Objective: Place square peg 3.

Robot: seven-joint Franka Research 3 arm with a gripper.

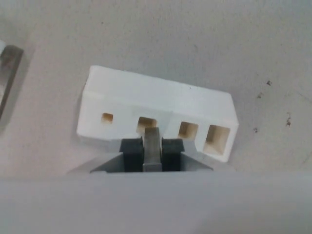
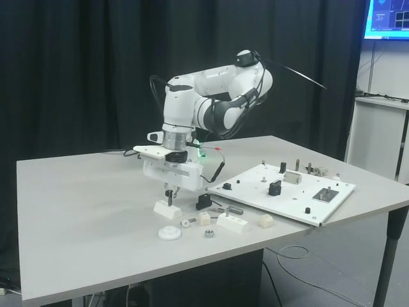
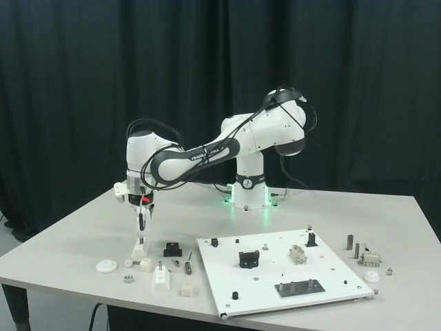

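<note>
Gripper clamps my grey square peg over the white block's second hole; slight misalignment could jam it on the rim.

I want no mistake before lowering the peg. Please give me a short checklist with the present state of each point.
1. Peg held between the fingers: ok.
2. Peg over the second hole of the white block: ok, as the wrist view shows it.
3. Peg fits that hole: cannot tell.
4. Peg upright: cannot tell.
5. Block flat on the grey table: ok.
6. Other parts away from the block: ok.
</note>
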